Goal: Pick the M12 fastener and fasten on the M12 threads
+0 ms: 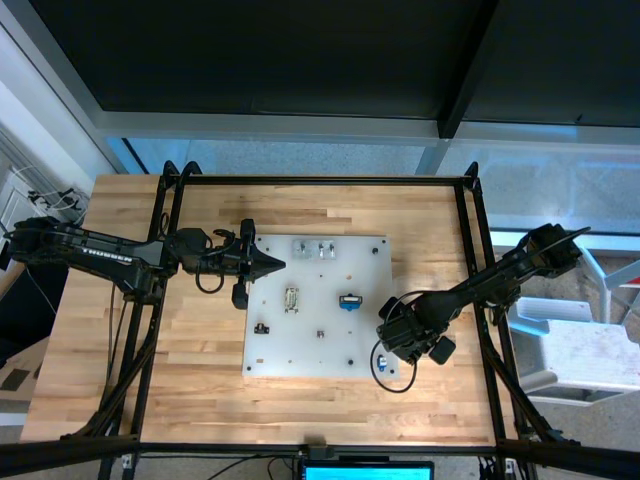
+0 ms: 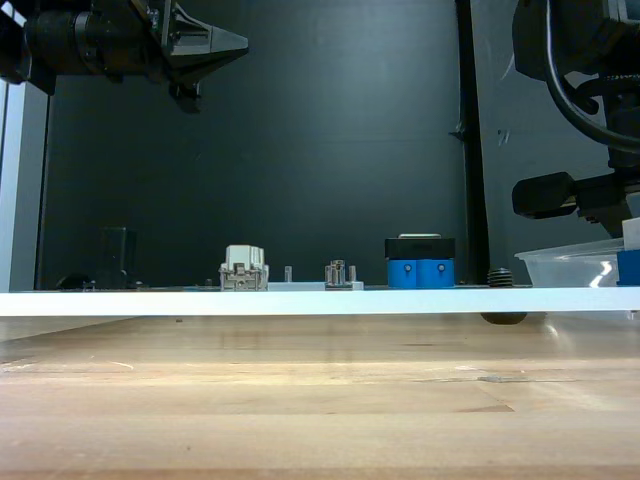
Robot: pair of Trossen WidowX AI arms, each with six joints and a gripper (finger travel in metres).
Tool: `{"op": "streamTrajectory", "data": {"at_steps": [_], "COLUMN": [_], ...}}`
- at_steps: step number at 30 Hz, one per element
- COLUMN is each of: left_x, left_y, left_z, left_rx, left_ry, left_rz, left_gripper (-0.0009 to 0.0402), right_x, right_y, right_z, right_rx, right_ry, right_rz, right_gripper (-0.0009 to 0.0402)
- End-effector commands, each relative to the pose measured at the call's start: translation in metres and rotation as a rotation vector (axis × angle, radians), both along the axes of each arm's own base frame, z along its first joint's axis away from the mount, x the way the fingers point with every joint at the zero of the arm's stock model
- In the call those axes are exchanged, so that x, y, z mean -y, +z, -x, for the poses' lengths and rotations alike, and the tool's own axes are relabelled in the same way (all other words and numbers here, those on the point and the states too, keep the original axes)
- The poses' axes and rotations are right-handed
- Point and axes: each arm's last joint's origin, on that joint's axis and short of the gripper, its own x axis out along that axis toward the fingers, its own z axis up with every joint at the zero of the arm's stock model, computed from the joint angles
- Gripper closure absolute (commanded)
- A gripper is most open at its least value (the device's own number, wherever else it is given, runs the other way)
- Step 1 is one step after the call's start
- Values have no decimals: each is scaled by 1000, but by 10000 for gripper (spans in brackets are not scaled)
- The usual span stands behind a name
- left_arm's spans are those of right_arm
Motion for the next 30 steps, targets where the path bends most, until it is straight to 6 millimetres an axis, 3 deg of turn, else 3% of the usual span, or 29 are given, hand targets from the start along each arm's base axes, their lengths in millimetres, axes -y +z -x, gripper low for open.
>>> {"op": "streamTrajectory", "data": {"at_steps": [1, 24, 30], "left_x": [0, 0, 0], "left_y": [0, 0, 0], "left_z": [0, 0, 0], "left_rx": [0, 0, 0], "left_ry": [0, 0, 0], "left_rz": [0, 0, 0], "left_gripper": [393, 393, 393], "right_x": [0, 2, 1], "right_y": [-1, -14, -14], "right_z": [-1, 4, 3], "right_rx": [2, 20, 27], "right_ry": [0, -21, -21], "right_rz": [3, -7, -10], "right_gripper": [235, 236, 252]}}
